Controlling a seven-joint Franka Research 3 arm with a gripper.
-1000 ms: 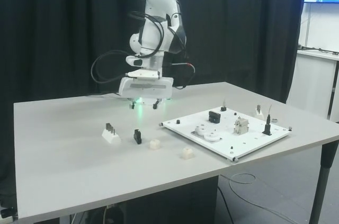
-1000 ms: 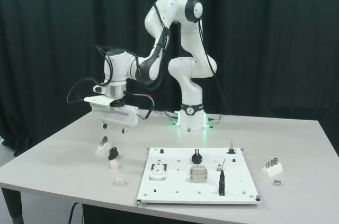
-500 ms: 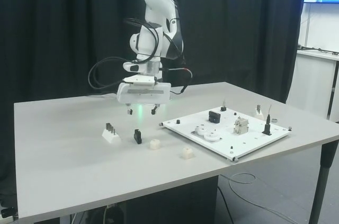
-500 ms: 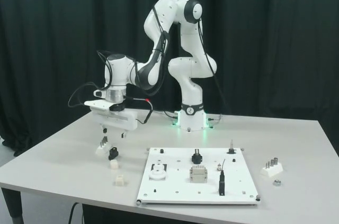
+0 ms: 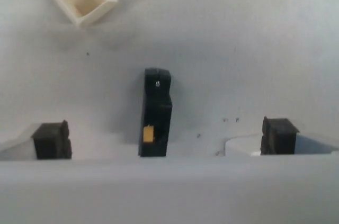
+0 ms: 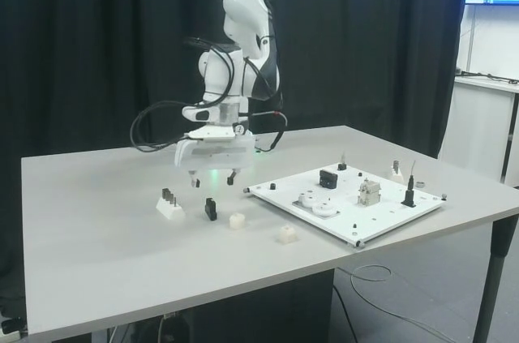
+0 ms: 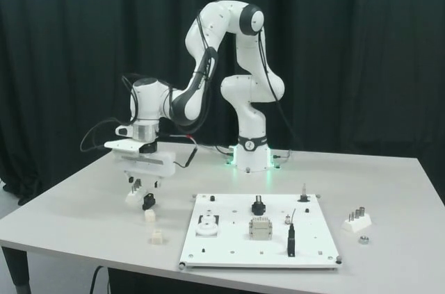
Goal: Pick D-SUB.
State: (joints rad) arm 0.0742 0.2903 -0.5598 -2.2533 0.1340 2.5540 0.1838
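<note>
The D-SUB (image 5: 156,113) is a small black upright connector on the grey table, also seen in the first room view (image 6: 210,209) and the second room view (image 7: 147,202). My gripper (image 5: 164,138) hangs open just above it, and the connector lies between the two black fingertips (image 5: 51,140). In the room views the gripper (image 6: 212,181) (image 7: 144,183) is a short way above the part and does not touch it.
A white holder with pins (image 6: 169,205) stands beside the connector. Two small white cubes (image 6: 237,220) (image 6: 285,234) lie near it toward the table's front. A white board (image 6: 349,197) carrying several mounted parts lies toward the arm's other side.
The arm has moved the gripper sideways and down, from behind the parts to right over the black connector. Nothing on the table has moved.
</note>
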